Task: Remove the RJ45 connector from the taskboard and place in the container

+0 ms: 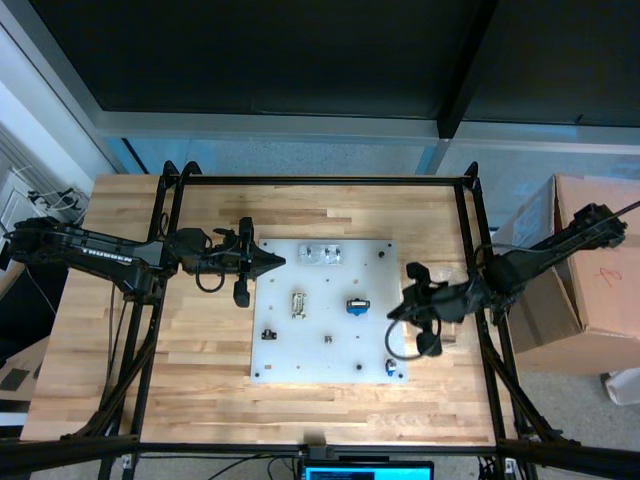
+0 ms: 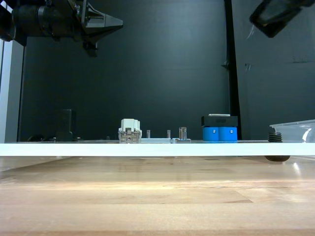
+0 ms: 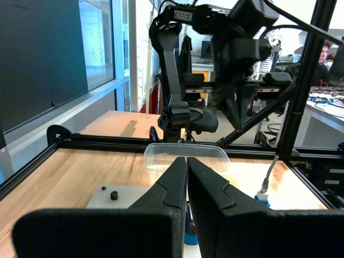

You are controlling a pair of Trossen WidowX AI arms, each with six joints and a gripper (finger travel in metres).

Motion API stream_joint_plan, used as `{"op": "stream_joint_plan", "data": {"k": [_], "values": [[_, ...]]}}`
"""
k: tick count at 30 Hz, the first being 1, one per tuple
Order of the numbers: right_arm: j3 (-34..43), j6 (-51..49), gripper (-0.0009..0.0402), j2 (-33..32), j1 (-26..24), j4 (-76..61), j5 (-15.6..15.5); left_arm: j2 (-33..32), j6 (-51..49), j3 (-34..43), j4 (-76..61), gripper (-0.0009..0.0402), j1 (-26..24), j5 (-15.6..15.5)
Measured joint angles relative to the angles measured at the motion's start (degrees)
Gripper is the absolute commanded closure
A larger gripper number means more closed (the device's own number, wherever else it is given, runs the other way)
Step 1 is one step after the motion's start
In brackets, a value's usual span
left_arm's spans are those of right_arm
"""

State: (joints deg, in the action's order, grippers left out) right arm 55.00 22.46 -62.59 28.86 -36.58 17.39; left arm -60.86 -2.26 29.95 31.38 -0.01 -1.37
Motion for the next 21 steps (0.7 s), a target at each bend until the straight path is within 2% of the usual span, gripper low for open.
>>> {"op": "stream_joint_plan", "data": {"k": [12,18,21], "values": [[11.0,10.3,0.0393,-9.2,7.6,-19.0,-0.9,0.0,0.0,0.0,0.0,0.0393,0.0,0.0],[15.2,13.2,0.0393,-13.3,8.4,-23.2,-4.8,0.0,0.0,0.0,0.0,0.0393,0.0,0.0],[16.6,13.4,0.0393,-15.1,8.5,-24.3,-5.6,0.0,0.0,0.0,0.0,0.0393,0.0,0.0]]}}
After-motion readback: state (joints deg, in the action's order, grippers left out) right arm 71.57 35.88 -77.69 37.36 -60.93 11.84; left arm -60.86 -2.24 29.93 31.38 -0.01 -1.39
